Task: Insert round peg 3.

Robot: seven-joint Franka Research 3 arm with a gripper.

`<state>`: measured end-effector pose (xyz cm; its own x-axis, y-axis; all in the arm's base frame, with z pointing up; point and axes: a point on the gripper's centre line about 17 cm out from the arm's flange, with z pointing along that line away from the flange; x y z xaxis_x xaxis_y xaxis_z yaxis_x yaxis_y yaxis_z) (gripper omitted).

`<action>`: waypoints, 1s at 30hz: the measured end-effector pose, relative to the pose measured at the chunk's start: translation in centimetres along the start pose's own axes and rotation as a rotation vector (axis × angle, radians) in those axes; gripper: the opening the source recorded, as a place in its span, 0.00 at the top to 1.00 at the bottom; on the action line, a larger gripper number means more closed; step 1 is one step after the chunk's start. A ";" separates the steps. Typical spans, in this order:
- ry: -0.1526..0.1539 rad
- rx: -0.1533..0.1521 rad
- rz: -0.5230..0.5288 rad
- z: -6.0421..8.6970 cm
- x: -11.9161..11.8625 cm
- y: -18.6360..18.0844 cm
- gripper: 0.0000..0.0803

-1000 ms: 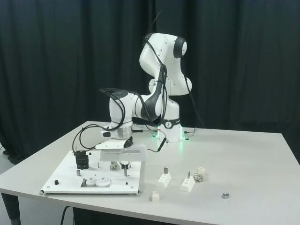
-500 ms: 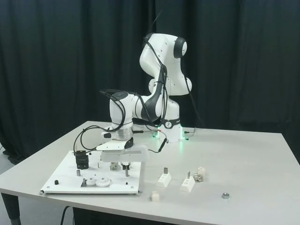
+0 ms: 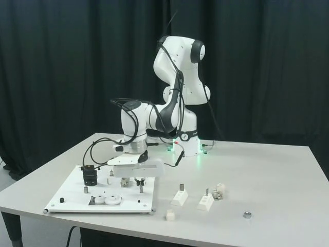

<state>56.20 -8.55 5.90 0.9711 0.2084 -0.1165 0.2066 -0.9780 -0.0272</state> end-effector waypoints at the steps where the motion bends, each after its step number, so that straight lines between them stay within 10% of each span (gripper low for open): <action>1: 0.000 0.001 -0.001 0.0 0.0 -0.1 0.87; 30: 0.021 -0.007 0.017 0.1 0.1 -0.3 0.87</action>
<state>56.27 -8.23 5.80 0.9767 0.1917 -0.0964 0.1908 -0.9814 -0.0188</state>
